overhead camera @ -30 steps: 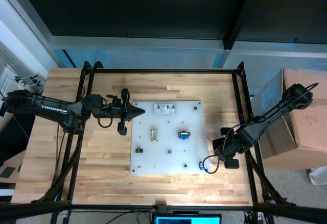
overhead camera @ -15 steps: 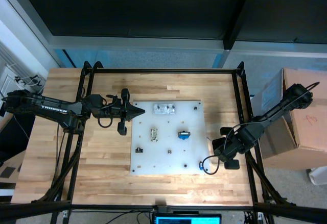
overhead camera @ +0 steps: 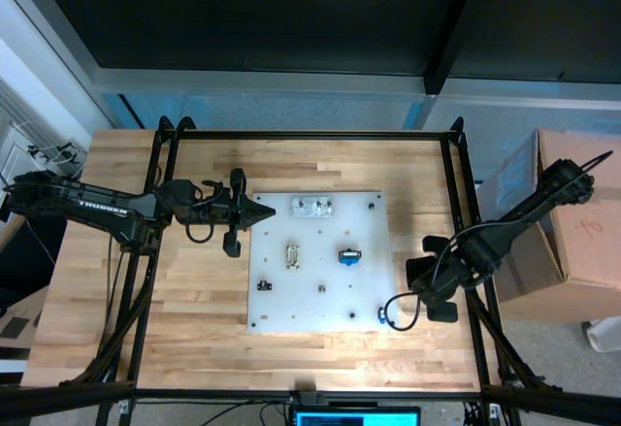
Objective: Pick the RJ45 connector and install on the taskboard
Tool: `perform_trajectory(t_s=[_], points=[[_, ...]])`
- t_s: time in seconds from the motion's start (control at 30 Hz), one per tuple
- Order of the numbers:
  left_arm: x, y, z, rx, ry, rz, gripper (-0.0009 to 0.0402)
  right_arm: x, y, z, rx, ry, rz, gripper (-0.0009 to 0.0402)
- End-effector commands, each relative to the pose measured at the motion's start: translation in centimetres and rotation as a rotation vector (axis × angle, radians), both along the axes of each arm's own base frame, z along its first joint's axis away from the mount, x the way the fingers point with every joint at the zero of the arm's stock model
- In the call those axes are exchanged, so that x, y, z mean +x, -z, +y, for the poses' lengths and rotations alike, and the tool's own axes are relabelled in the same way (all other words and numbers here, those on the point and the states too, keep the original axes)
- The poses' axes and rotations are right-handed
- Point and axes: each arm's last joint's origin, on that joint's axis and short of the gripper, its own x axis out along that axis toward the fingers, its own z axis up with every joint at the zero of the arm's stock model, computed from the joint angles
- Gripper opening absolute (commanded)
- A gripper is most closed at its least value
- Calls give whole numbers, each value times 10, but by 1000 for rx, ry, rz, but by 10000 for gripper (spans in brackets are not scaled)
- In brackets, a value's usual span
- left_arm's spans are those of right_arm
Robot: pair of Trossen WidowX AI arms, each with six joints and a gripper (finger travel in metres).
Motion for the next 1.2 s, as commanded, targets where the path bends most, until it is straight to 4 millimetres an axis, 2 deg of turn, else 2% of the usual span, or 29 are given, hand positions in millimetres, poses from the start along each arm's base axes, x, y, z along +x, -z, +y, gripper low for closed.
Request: perform_trajectory(t_s=[0.03, 0.23, 0.37, 0.67, 0.83, 1.03, 1.2], points=[[0, 0, 0, 0, 0, 0, 1, 2, 1, -5, 25, 61, 36, 0], [0, 0, 0, 0, 0, 0, 1, 7, 2, -17, 23, 156, 61, 0], [0, 0, 0, 0, 0, 0, 1, 8, 17, -26, -14, 211, 68, 13], [0, 0, 0, 0, 0, 0, 1, -1, 65, -31, -48, 245, 101, 161], [0, 0, 0, 0, 0, 0, 1, -7, 84, -33, -47, 237, 110, 211], [0, 0, 0, 0, 0, 0, 1, -8, 100, -33, -11, 234, 72, 212], [0, 0, 0, 0, 0, 0, 1, -10, 106, -34, -12, 234, 74, 176]])
